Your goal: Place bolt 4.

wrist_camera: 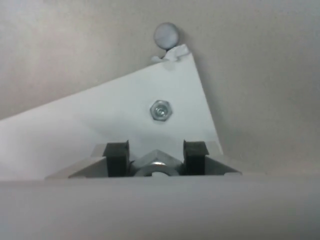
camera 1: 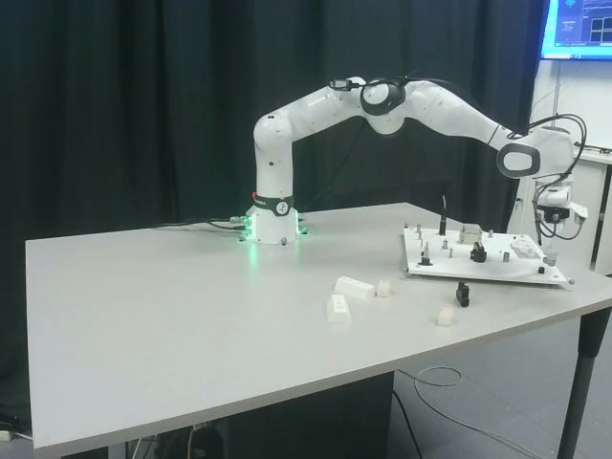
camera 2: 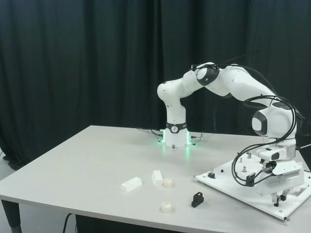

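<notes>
Between my two black fingers [wrist_camera: 156, 159], from the wrist, sits the grey hex head of bolt 4 [wrist_camera: 155, 166], pinched just above the white board [wrist_camera: 100, 120], with another hex bolt [wrist_camera: 160, 110] seated farther toward its corner. From the first room view, my arm [camera 1: 430, 100] reaches right to the board's [camera 1: 483, 266] far right edge on the grey tabletop [camera 1: 191, 306]. From the second, small white blocks [camera 2: 131, 184] and a black clip [camera 2: 197, 199] lie left of the board [camera 2: 233, 191], well apart from my fingers [camera 2: 280, 197].
</notes>
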Tool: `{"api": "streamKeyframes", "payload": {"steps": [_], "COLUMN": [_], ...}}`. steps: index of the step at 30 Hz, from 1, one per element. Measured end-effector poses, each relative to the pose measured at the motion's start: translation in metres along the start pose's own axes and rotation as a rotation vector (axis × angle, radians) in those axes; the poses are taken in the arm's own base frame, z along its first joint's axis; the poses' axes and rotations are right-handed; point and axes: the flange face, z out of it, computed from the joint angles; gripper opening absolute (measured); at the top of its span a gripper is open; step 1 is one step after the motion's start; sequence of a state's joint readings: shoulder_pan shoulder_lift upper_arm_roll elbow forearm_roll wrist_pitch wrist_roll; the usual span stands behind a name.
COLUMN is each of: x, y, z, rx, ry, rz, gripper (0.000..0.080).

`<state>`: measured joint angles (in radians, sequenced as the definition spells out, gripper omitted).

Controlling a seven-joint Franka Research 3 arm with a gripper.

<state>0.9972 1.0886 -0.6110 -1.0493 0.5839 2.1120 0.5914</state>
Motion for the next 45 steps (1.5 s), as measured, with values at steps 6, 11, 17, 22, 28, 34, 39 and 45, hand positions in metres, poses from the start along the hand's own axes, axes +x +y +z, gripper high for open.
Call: {"api": "streamKeyframes", "payload": {"steps": [6, 11, 17, 22, 28, 34, 39, 45], "x": [0.003, 0.004, 0.004, 0.004, 0.005, 0.008, 0.011, 0.017], "y": [0.001, 0.001, 0.001, 0.0, 0.0, 0.002, 0.004, 0.009], "z": [-0.002, -0.003, -0.005, -0.006, -0.008, -0.011, -0.014, -0.018], "rx": [0.002, 0.005, 0.009, 0.01, 0.01, 0.008, 0.006, -0.003], "ry": [0.0, 0.0, 0.001, 0.0, -0.002, 0.005, 0.014, 0.028], "rz": [0.014, 0.023, 0.031, 0.032, 0.1, 0.141, 0.157, 0.16], "gripper": [0.0229, 0.0229, 0.0229, 0.0229, 0.0229, 0.0229, 0.0229, 0.0229]}}
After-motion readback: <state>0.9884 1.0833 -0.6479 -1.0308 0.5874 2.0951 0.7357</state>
